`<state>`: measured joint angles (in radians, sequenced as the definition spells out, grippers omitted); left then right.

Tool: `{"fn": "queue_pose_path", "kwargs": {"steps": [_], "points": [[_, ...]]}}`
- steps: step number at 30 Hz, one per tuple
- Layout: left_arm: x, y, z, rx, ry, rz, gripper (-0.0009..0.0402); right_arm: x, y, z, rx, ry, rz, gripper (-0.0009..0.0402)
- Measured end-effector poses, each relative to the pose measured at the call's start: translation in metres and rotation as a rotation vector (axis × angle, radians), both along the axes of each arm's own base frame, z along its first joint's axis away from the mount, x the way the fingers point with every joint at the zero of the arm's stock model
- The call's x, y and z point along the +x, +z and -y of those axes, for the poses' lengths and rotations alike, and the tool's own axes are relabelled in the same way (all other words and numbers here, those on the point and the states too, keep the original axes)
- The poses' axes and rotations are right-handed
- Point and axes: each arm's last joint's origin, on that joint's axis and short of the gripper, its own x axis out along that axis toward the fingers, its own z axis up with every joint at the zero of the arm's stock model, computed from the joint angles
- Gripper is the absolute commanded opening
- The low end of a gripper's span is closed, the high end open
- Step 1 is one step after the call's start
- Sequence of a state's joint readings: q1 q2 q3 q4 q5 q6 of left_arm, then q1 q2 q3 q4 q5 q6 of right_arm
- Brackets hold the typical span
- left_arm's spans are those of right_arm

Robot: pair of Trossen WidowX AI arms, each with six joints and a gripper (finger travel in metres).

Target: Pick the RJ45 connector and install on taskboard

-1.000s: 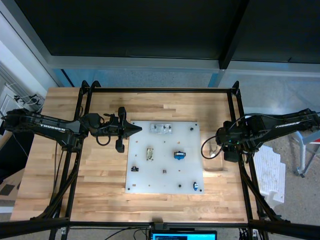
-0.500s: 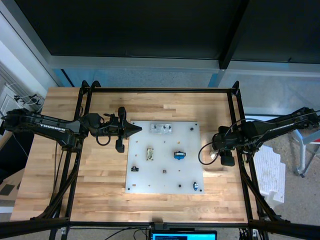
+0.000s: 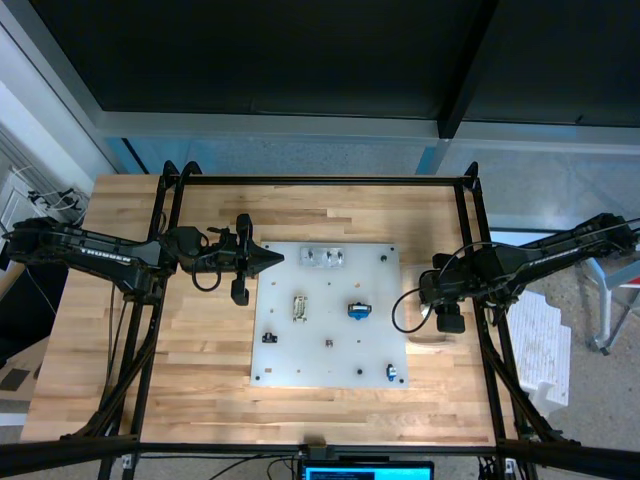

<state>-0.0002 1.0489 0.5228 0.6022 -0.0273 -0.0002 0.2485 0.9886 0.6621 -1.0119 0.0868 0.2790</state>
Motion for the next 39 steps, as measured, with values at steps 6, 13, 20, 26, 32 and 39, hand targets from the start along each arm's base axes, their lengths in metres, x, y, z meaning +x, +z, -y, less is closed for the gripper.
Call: {"fn": "queue_pose_path", "kwargs": {"steps": [6,13,20,26,32,39], "points": [[0.0000,-0.0001,0.0000,0.000,0.000,0.000,0.0000,0.0034,-0.0036,-0.0010,-0.004,0.001,-0.016,0.0165],[0.0000,0.0000,0.0000,0.000,0.000,0.000,0.0000,0.0042,-0.0048,-0.0013,-0.006,0.001,-0.024,0.0165],[0.0000,-0.0001,0.0000,0.000,0.000,0.000,0.0000,0.0054,-0.0046,-0.0015,-0.002,-0.003,-0.013,0.0165],[0.0000,-0.0001,0.0000,0.000,0.000,0.000,0.0000,0.0060,-0.0044,-0.0016,0.000,-0.007,-0.006,0.0165],[0.0000,0.0000,0.0000,0.000,0.000,0.000,0.0000,0.0061,-0.0047,-0.0016,0.000,-0.008,-0.009,0.0154],[-0.0001,0.0001,0.0000,0.000,0.000,0.000,0.0000,0.0083,-0.0078,-0.0022,-0.006,-0.009,-0.030,0.0107]]}}
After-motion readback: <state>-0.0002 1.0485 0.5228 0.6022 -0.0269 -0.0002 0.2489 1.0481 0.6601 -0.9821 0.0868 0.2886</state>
